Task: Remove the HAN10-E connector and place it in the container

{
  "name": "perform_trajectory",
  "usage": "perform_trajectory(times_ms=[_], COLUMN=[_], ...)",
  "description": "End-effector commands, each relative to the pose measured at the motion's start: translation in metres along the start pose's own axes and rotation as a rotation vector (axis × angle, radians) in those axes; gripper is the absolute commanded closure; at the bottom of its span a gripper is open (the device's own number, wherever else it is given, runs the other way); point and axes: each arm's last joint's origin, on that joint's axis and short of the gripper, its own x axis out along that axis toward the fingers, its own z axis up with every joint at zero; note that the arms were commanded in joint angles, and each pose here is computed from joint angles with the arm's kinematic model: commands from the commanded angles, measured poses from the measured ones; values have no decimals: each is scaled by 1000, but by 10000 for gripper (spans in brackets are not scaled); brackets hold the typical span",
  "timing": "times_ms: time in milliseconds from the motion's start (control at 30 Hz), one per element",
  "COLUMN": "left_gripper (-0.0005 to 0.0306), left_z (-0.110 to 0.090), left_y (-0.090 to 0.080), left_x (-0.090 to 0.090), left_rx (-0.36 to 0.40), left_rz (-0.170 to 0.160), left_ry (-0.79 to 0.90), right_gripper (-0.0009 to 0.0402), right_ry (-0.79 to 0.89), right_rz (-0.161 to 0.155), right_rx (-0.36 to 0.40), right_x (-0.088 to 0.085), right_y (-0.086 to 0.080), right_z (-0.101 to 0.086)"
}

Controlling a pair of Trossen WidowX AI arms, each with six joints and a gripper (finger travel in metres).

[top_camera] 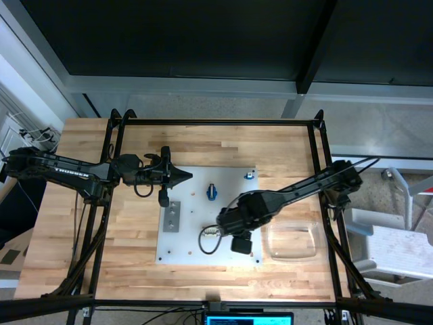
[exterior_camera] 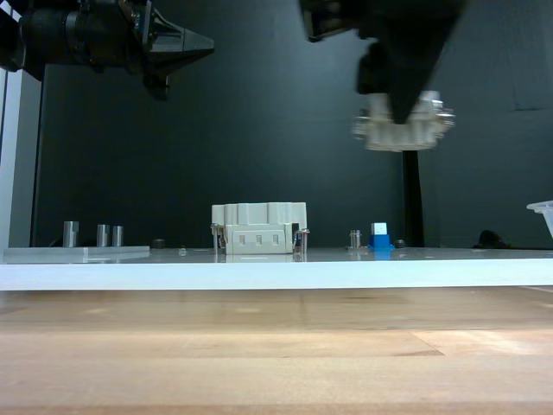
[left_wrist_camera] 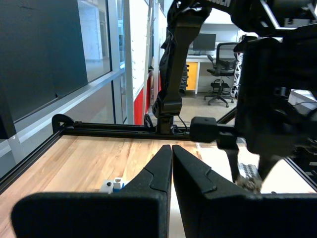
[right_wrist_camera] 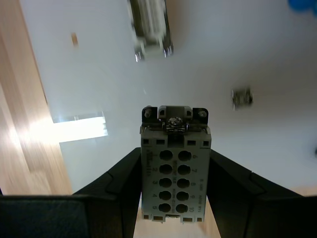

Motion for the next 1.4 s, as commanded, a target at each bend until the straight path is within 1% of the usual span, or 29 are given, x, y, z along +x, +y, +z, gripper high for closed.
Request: perform_trajectory(times_ms=[33,167,367,433,667,833,933,1100,1200,1400], left_gripper=[300,300,300,300,300,300,300,300,300,300], left_z=[0,0,0,0,0,0,0,0,0,0], left_y=[0,0,0,0,0,0,0,0,0,0], left_x=[0,0,0,0,0,0,0,0,0,0], left_rx=[0,0,0,0,0,0,0,0,0,0], left_rz=[0,0,0,0,0,0,0,0,0,0], left_ry=[0,0,0,0,0,0,0,0,0,0], right_gripper=[391,391,391,391,391,391,391,391,391,391], right_ry=[10,6,18,21,48,63,74,75,84,66], right_rz=[-3,8,12,16,9,6,1,6,-1,27], right_rx=[8,6,-21,-37,-63,-77,-92,-95,-97,-95], right_x=[-2,-6,-11,-11,-7,-2,1,8,13,26], right_y=[-4,-7,-10,-10,-10,-9,-9,-8,-8,-6], right_z=[-18,-40,-73,-83,-112,-129,-136,-147,-153,-165])
